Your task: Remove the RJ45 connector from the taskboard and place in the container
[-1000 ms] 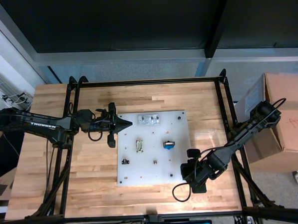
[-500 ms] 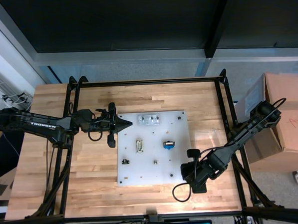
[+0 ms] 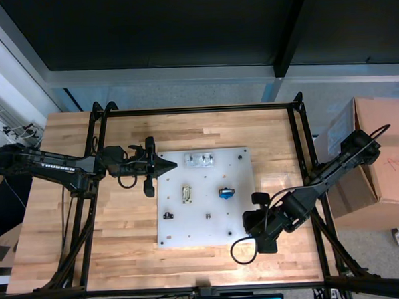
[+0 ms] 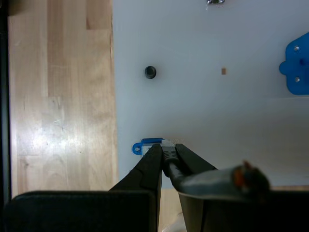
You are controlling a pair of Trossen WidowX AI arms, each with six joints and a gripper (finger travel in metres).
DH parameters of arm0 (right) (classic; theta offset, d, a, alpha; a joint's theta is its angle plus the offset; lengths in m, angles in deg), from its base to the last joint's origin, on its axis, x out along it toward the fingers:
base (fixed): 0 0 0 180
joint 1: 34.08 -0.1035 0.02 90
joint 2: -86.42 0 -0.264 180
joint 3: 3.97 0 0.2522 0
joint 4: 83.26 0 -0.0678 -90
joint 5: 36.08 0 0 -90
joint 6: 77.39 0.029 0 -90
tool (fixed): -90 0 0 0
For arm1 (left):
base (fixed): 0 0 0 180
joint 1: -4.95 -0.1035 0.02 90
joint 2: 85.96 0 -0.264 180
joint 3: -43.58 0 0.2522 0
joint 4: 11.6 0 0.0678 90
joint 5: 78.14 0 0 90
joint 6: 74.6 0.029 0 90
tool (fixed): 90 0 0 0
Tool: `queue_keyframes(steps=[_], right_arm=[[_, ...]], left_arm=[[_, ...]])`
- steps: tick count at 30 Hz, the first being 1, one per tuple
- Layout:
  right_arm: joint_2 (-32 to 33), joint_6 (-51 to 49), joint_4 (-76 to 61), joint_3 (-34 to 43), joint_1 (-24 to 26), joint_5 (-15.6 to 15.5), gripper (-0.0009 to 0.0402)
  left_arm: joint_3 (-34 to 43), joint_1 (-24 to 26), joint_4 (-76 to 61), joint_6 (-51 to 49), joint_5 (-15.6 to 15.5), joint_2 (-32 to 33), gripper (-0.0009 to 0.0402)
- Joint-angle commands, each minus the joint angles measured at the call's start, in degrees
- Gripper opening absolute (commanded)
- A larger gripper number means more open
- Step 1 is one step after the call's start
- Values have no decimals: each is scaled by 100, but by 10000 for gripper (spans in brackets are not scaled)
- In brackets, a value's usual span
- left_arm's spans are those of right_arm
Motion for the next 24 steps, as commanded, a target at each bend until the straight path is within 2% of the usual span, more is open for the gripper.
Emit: queue_keyframes(steps=[1,8,10,20,24], right_arm=[[-74,-2,2,-42,138,17,0],[-319,-98,35,-232,525,83,1],[-376,-105,39,-273,647,83,13],[-501,-258,-13,-319,1156,55,170],[-518,-304,-59,-319,1213,52,215]], left_arm=[[0,0,0,2,2,2,0],[0,-2,-2,2,2,2,0],[0,-2,-2,2,2,2,0],[0,0,0,2,2,2,0],[0,0,0,2,2,2,0]])
